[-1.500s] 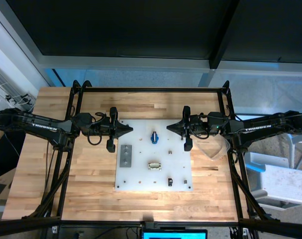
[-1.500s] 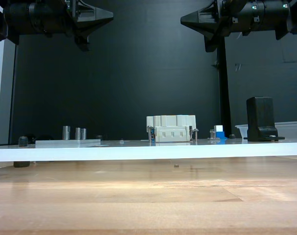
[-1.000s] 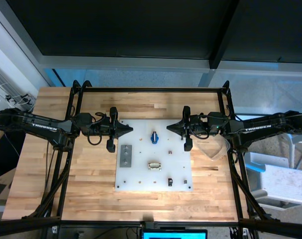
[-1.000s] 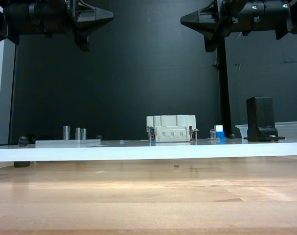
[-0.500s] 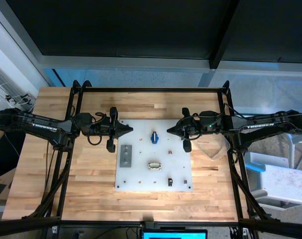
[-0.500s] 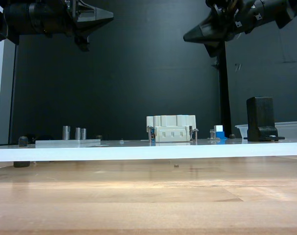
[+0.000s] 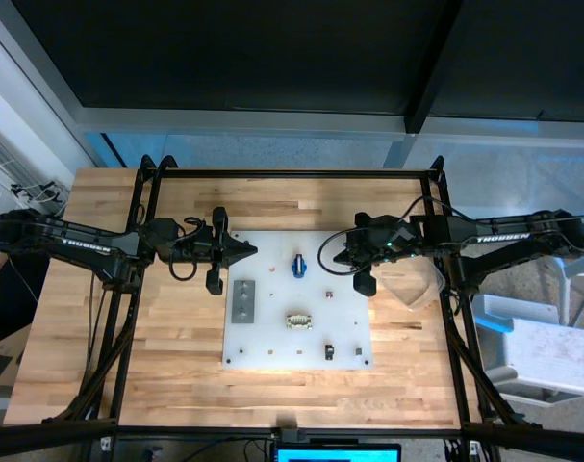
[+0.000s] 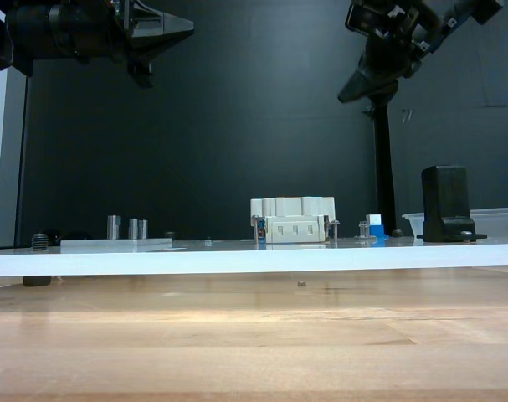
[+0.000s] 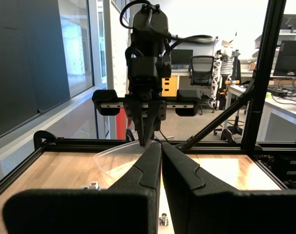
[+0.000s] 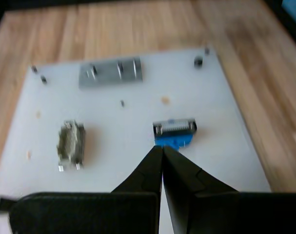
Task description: Pick the 16mm bar from the taskboard and place it in the container
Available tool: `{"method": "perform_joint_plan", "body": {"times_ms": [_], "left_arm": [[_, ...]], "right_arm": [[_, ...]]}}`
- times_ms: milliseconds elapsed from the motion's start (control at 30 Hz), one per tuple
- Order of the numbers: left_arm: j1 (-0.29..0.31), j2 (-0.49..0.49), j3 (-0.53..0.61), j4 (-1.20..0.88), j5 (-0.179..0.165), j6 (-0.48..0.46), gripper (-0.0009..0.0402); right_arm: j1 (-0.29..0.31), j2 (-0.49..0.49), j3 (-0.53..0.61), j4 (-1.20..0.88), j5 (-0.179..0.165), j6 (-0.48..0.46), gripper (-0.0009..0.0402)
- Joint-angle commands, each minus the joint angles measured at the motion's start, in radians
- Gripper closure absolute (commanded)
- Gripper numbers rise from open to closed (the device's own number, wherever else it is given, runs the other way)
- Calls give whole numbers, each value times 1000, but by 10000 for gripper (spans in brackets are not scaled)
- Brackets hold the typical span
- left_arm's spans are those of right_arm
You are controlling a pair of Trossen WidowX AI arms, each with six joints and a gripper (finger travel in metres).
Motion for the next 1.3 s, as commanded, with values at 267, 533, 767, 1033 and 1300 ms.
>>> {"method": "perform_joint_plan", "body": {"times_ms": [267,533,767,1033,1300], "left_arm": [[0,0,0,0,0,0,393],[0,0,0,0,0,0,393],[0,0,0,0,0,0,393],[0,0,0,0,0,0,393],[0,0,0,0,0,0,393]], "right_arm": [[20,96,132,-299,-1,30,393],[78,153,206,-455,-2,58,393],[137,195,255,-575,-2,105,393],[210,211,275,-615,-2,175,393],[309,211,275,-634,5,271,393]]}}
